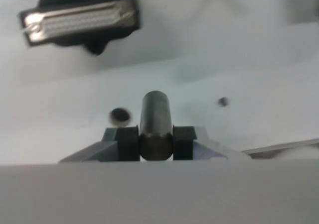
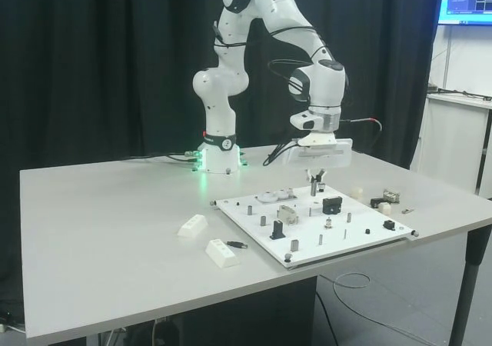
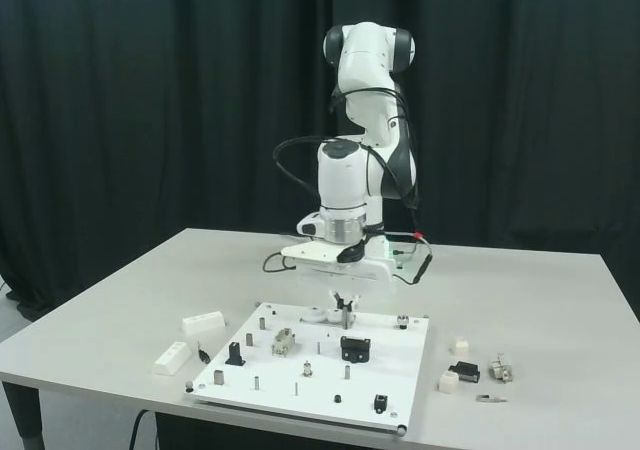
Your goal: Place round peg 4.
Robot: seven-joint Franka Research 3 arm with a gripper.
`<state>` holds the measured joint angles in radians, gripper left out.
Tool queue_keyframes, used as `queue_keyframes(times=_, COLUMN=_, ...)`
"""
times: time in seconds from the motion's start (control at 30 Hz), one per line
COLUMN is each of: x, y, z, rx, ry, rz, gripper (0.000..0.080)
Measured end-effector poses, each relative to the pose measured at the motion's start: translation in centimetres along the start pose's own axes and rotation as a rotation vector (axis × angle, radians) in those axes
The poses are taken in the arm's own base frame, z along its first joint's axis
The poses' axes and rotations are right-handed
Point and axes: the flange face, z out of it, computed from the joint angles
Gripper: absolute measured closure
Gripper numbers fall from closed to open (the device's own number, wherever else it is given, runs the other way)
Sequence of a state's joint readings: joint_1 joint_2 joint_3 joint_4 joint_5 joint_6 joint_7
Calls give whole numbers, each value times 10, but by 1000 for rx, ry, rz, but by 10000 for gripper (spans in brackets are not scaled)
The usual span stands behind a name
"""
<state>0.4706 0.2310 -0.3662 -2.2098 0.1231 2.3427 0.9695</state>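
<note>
A dark round peg (image 1: 155,120) stands upright between my black fingertips, and the gripper (image 1: 155,143) is shut on it. In the wrist view a small dark hole (image 1: 119,116) in the white board (image 1: 239,84) lies just beside the peg's lower end. From the room views the gripper (image 2: 316,181) (image 3: 344,306) hangs low over the far part of the white board (image 2: 361,242) (image 3: 400,390), with the peg (image 3: 345,317) close to the surface. Whether the peg touches the board is not visible.
A black block with a multi-pin connector (image 1: 79,21) sits on the board beyond the peg. Other pegs and fixtures stand on the board (image 2: 278,229) (image 3: 355,348). Two white blocks (image 2: 206,238) lie on the grey table beside it, and small parts (image 3: 470,370) lie on the other side.
</note>
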Motion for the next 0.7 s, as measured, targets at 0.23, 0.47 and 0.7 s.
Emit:
queue_keyframes(times=0.23, x=28, y=9, z=-15, rx=-19, ry=41, rz=12, gripper=663)
queue_keyframes(times=0.47, x=60, y=22, z=-31, rx=-50, ry=85, rz=26, gripper=663)
queue_keyframes(times=0.7, x=90, y=41, z=-39, rx=-82, ry=120, rz=20, gripper=663)
